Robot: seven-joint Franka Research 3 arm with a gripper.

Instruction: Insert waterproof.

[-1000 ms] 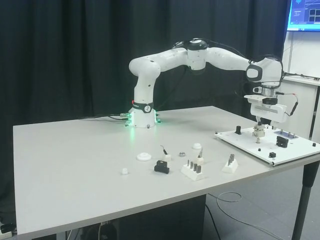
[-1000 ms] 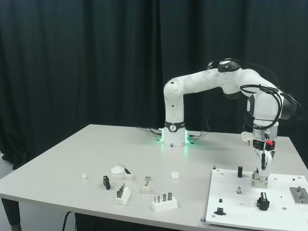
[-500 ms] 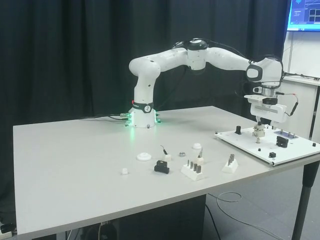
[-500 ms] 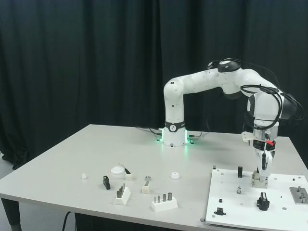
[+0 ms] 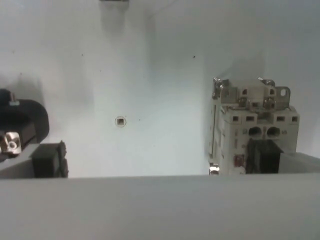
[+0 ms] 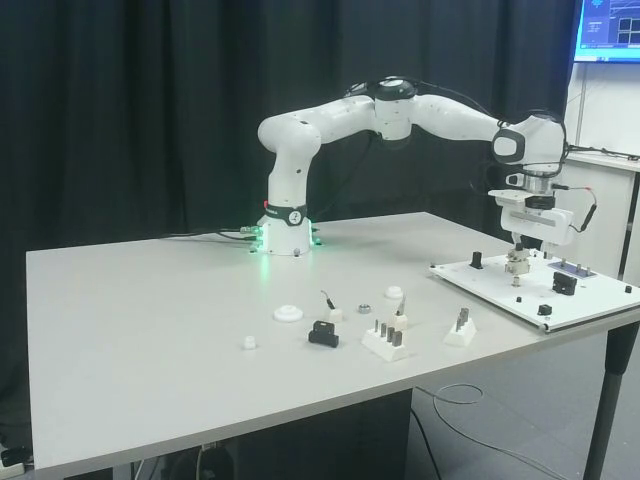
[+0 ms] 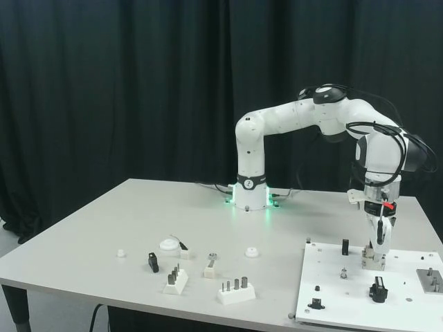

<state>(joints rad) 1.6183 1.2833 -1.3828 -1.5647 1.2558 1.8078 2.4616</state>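
Observation:
My gripper (image 6: 520, 243) hangs straight down over the white board (image 6: 590, 305) at the table's right end, right above a small white connector block (image 6: 517, 266). From the second room view the gripper (image 7: 378, 242) stands just over that block (image 7: 374, 261). In the wrist view the block (image 5: 252, 130) shows metal tabs on one end, and a black part (image 5: 262, 155) sits in its face. A grey band hides the lower part of the wrist view.
On the board stand a black post (image 7: 345, 247), a black plug (image 7: 377, 290) and a low black piece (image 7: 316, 303). Mid-table lie white discs (image 6: 289, 314), a black clip (image 6: 322, 333) and white holders with pegs (image 6: 386, 338). The arm's base (image 6: 285, 225) glows green.

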